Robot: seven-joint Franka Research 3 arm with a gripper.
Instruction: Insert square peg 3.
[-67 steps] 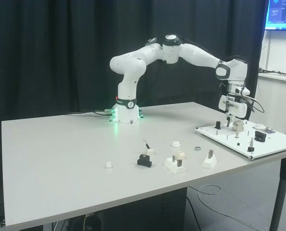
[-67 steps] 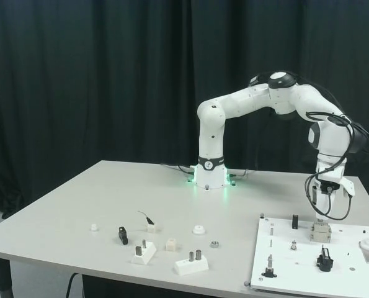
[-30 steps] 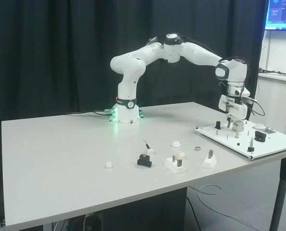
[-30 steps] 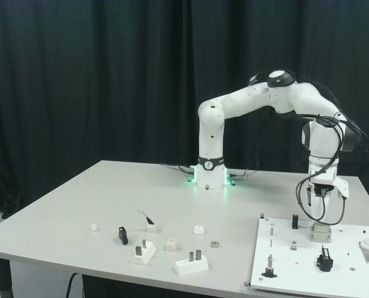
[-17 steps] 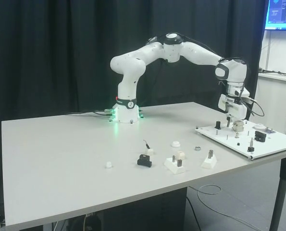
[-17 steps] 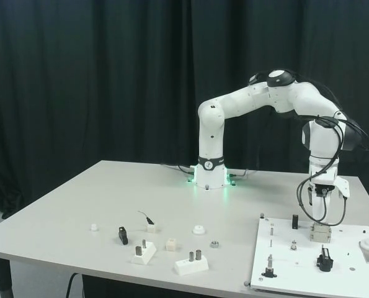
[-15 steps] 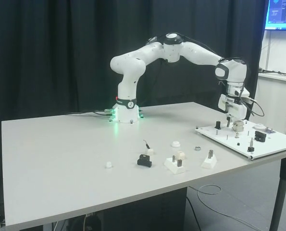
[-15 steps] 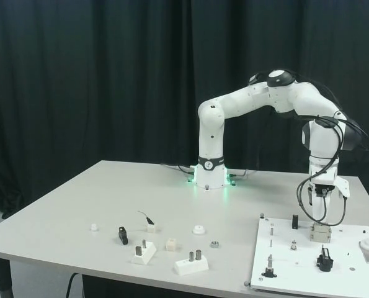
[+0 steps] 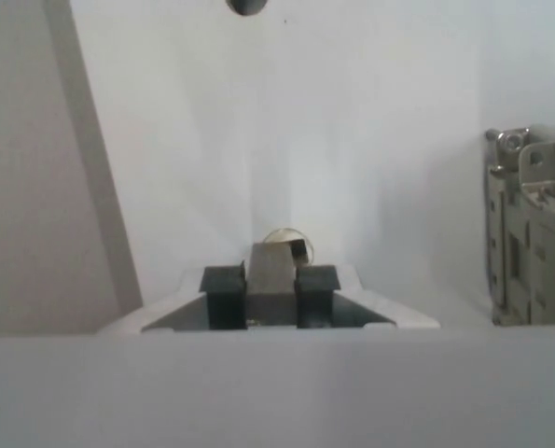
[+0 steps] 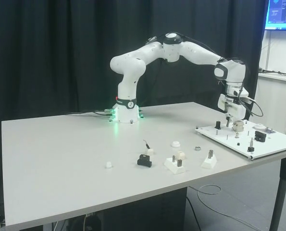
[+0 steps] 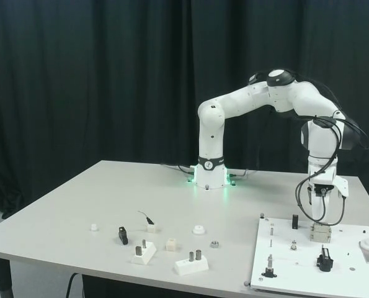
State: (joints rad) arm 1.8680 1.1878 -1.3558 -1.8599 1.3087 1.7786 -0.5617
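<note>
- My pincer [image 9: 270,297] is clamped on the square peg [image 9: 271,271], above the white board [image 9: 370,159] on the table [image 10: 61,149].
- Keep it plumb, centre over the socket, then descend slowly.

Clearance around my gripper [image 9: 271,285] over the white board [image 11: 351,282].

Beneath the black fingers [image 9: 223,289], clamped on the square peg [image 9: 270,269], I see bare board. The grey metal block [image 9: 534,233] stands close beside as the nearest obstacle; a black upright part [image 11: 294,221] stands near on the other side. The grey table [image 10: 61,149] toward the arm's base lies open.
</note>
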